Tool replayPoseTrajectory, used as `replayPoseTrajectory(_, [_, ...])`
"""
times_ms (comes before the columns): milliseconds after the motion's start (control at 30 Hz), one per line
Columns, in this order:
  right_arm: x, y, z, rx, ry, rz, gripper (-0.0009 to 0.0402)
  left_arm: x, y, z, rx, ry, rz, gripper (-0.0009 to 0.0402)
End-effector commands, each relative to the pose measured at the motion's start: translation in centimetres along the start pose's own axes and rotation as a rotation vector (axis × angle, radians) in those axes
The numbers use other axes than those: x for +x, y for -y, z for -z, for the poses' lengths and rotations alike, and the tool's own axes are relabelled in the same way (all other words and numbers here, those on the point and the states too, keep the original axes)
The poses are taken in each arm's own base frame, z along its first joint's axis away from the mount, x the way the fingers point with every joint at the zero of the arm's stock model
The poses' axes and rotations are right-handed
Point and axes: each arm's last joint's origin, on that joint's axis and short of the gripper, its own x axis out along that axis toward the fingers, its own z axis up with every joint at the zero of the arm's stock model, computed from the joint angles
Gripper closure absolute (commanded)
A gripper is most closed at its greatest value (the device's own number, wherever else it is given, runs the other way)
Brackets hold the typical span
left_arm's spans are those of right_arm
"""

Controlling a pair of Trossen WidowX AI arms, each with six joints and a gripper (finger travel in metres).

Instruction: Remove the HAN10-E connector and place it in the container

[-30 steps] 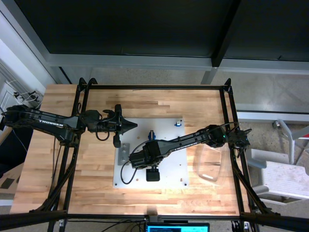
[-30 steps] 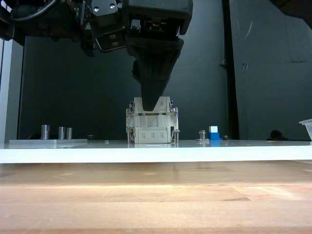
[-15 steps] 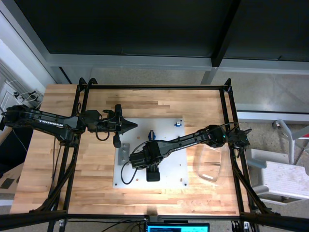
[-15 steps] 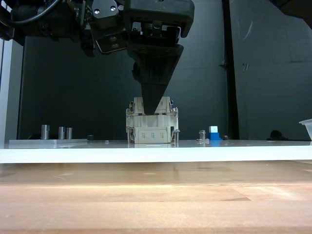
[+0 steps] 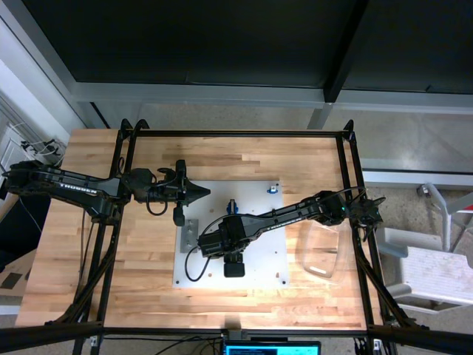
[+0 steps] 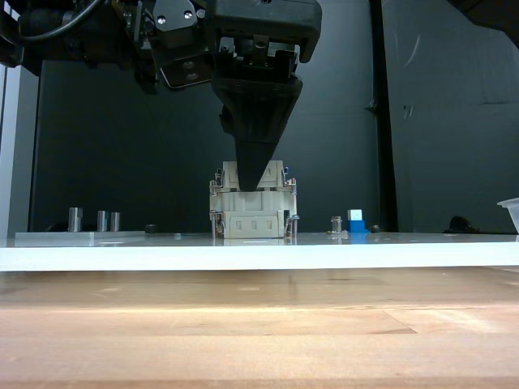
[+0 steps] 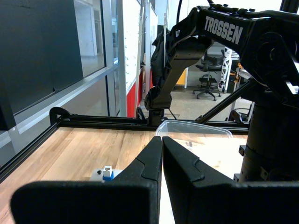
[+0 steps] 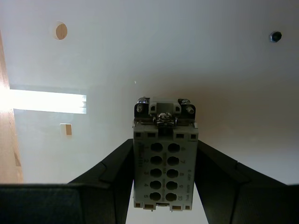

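Barely shifted since earlier, right tool (image 6: pixel 258 175) pinches the HAN10-E connector (image 8: pixel 164 140) on the board (image 5: pixel 267 255) beneath it, container (image 5: pixel 322 272) well apart past the board's edge, left tool (image 5: pixel 199 192) pressed together above the opposite edge

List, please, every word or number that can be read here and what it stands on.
"TROSSEN": right arm, left wrist view.
Left arm lettering: too small.
HAN10-E connector marks: too small.
Right gripper shut on the connector; left gripper shut, above the board's far-left corner.
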Motion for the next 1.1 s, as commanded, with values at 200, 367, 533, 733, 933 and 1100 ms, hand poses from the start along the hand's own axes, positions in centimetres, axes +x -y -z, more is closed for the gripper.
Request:
replayPoseTrajectory(200, [-0.8, 0.0, 0.1, 0.000, 0.011, -0.005, 0.0371, 0.0, 0.0, 0.0, 0.000, 0.000, 0.000, 0.0393])
replayPoseTrajectory(367, [-1.4, 0.0, 0.2, 0.003, 0.016, -0.006, 0.0375, 0.0, 0.0, 0.0, 0.000, 0.000, 0.000, 0.0393])
replayPoseTrajectory(533, [-2.5, 0.1, 0.4, 0.003, 0.033, -0.006, 0.0373, 0.0, 0.0, 0.0, 0.000, 0.000, 0.000, 0.0393])
replayPoseTrajectory(733, [-3.7, 0.2, 0.8, -0.001, 0.042, -0.008, 0.0374, 0.0, 0.0, 0.0, 0.000, 0.001, 0.000, 0.0393])
replayPoseTrajectory(933, [-4.9, 0.5, 2.0, -0.004, 0.064, -0.011, 0.0373, 0.0, 0.0, 0.0, 0.000, 0.001, 0.000, 0.0393])
replayPoseTrajectory(1100, [-5.7, 1.0, 3.8, -0.002, 0.095, -0.017, 0.0373, 0.0, 0.0, 0.0, 0.000, 0.000, 0.000, 0.0393])
